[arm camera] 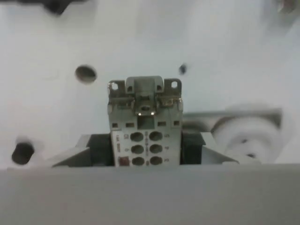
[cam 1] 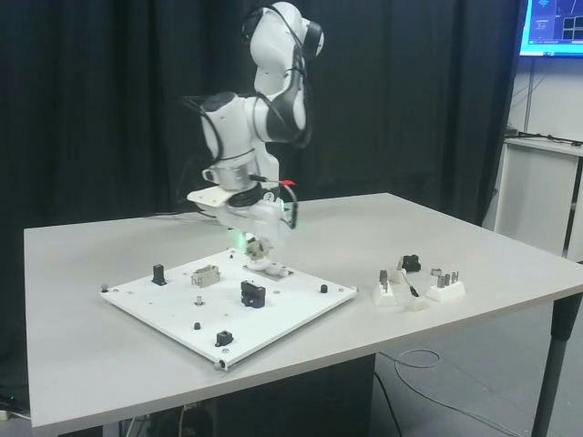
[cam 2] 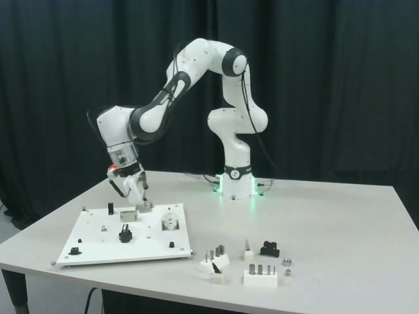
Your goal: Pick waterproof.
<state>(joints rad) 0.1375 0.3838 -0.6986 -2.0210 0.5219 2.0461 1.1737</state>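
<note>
The arm is reaching down over the white board lying on the grey table. Its gripper is hanging just above the board's far edge, tilted toward the connector.

In the wrist view the connector, a grey block with six round sockets on its face and a metal latch on its top, is sitting centred between the two dark fingers. The fingers are standing open a little wider than the block, one on each side, and whether they are touching it cannot be told. Nothing is lifted: the connector is resting on the board.

In the first room view the connector is lying on the board's far left part, with a black part near it toward the middle. A white round fitting is sitting to the connector's right on the board. Off the board, small white holders with pins are standing on the table's near right side.
</note>
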